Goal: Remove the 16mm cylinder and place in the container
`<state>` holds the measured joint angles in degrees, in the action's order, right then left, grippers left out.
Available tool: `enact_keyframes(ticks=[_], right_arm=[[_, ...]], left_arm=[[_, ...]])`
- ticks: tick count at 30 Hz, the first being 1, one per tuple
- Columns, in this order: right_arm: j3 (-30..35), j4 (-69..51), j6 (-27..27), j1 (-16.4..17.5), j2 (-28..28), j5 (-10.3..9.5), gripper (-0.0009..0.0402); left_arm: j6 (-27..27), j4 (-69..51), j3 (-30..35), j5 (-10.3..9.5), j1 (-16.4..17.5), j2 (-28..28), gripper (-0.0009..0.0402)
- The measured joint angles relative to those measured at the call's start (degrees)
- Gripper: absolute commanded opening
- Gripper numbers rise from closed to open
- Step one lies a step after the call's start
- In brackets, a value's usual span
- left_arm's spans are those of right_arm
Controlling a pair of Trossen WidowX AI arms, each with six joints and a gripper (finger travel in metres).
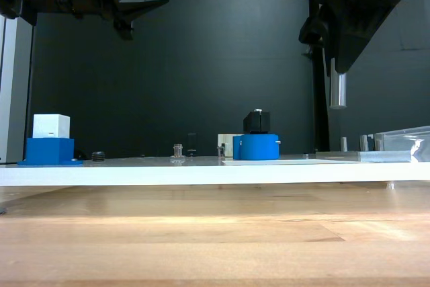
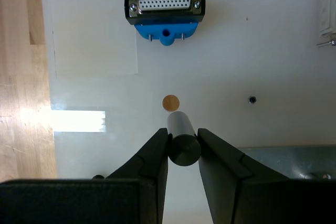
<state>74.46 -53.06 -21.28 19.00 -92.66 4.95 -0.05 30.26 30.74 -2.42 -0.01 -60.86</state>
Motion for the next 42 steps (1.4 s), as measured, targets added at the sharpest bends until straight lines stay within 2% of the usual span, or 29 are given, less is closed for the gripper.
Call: enact_keyframes(ticks=[3, 7, 10, 24, 29, 42], right_arm=[[-0.48, 1.49, 0.68, -0.04, 0.79, 0.28, 0.0], [-1.84, 2.14, 0.83, -0.02, 2.69, 3.15, 0.0], [-3.1, 3.52, 0.83, -0.02, 4.2, 4.11, 0.0], [-10.75, 8.7, 0.59, 0.07, 10.54, 4.55, 0.0], [-13.84, 10.71, 0.57, 0.17, 13.14, 5.99, 0.0], [-21.29, 12.37, 0.15, 0.5, 20.5, 6.05, 0.0]], left_arm=[[0.0, -0.02, 0.02, 0.0, 0.0, 0.0, 0.0], [0.0, -0.02, 0.0, 0.0, 0.0, 0.0, 0.0], [0.0, 0.0, 0.0, 0.0, 0.0, 0.0, 0.0], [0.0, -0.02, 0.02, 0.02, 0.0, 0.0, 0.0], [0.0, -0.02, 0.02, 0.0, 0.0, 0.0, 0.0], [0.02, 0.0, 0.0, 0.0, 0.0, 0.0, 0.0]])
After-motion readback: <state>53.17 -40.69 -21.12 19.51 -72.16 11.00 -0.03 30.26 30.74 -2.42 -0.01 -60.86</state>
